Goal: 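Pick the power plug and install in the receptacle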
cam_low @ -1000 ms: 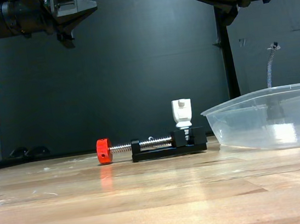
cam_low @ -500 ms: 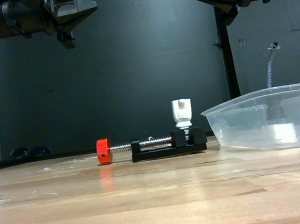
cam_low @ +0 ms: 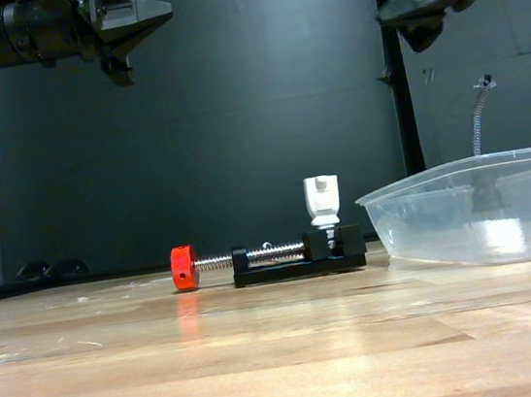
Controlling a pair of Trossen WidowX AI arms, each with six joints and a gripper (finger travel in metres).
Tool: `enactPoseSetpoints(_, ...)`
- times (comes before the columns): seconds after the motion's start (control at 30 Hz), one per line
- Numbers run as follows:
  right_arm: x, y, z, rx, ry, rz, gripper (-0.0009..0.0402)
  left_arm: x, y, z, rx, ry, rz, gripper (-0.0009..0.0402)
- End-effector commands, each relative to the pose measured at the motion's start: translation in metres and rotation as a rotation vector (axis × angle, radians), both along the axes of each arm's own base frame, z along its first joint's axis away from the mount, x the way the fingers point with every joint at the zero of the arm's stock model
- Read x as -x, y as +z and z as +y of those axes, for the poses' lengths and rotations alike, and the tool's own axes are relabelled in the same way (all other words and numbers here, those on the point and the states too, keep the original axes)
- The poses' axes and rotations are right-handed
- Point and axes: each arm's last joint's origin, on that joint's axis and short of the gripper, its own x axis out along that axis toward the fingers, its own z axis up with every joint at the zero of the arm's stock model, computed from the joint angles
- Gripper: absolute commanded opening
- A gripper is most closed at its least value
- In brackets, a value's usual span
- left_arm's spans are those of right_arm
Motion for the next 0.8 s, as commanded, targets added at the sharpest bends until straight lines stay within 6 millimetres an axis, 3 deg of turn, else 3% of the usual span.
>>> enactPoseSetpoints(0.03,0.008,0.001,0.004,-0.017,0.013,0.129,0.0000,0.000,0.000,0.000,0.000,0.000,0.000,0.0000)
enactPoseSetpoints(0.27,0.022,-0.001,0.013,-0.024,0.044,0.373,0.0000,0.000,0.000,0.000,0.000,0.000,0.000,0.0000)
enactPoseSetpoints(0.6,0.021,-0.010,0.030,0.063,0.076,0.574,0.0003,0.000,0.000,0.000,0.000,0.000,0.000,0.0000)
enactPoseSetpoints(0.8,0.015,-0.018,0.042,0.089,0.037,0.621,0.0057,0.000,0.000,0.000,0.000,0.000,0.000,0.0000)
